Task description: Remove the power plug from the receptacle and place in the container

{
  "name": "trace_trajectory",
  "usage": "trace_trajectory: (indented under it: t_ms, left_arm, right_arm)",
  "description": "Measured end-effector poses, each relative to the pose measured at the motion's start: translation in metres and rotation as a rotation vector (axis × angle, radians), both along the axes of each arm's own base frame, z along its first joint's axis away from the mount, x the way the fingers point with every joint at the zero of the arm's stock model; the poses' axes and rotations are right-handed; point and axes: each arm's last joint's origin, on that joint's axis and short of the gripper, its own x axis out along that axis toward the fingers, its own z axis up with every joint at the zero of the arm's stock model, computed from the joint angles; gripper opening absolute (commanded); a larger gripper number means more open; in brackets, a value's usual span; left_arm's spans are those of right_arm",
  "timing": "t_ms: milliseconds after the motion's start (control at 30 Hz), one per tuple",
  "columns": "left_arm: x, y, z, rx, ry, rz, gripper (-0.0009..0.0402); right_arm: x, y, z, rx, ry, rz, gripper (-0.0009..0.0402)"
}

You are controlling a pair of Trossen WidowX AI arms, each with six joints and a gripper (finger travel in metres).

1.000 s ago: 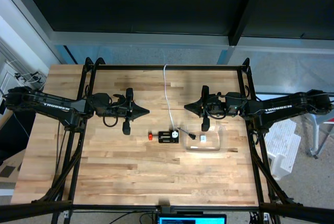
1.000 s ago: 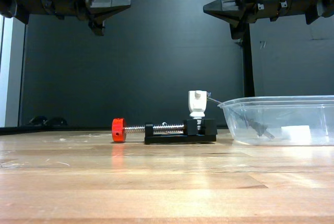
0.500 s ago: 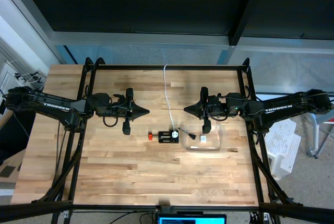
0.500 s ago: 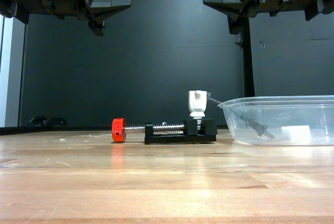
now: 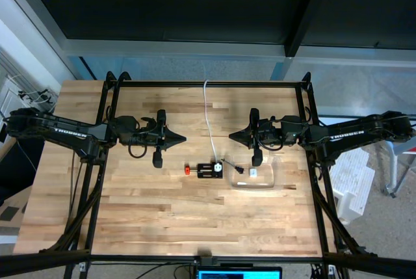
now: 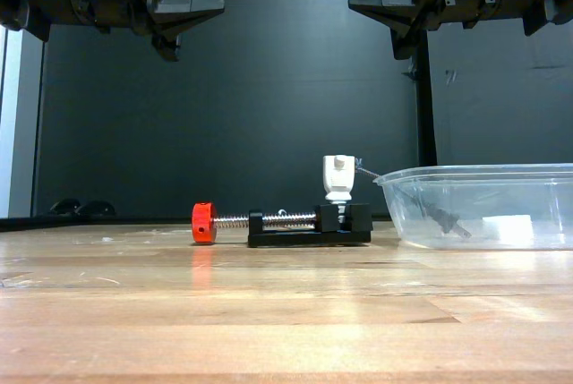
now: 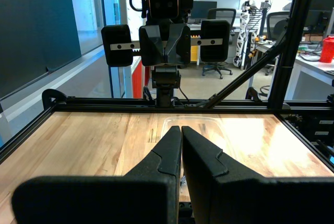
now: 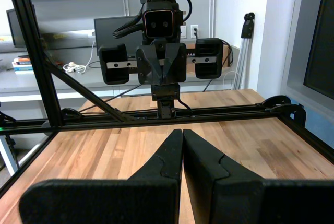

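Overhead view of the table (image 5: 130, 214). The plug (image 5: 238, 170) lies inside the clear tray (image 5: 265, 183), its thin cord leaning over the wall that faces the socket (image 5: 209, 170), which stands at the tray's 9 o'clock. The left gripper (image 5: 184, 139), closed and empty, hangs in the air at the socket's 10 o'clock. The right gripper (image 5: 231, 135), likewise closed and empty, hangs at its 1 o'clock.
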Motion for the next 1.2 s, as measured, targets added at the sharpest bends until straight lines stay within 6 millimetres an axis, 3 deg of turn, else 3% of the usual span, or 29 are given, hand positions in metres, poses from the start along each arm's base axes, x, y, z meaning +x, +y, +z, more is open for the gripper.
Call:
trace_trajectory:
  t_ms: [1200]
  left_arm:
    - [0.0, 0.0, 0.0, 0.0, 0.0, 0.0, 0.0]
  right_arm:
    - [-0.0001, 0.0, -0.0036, 0.0, 0.034, 0.0, 0.0]
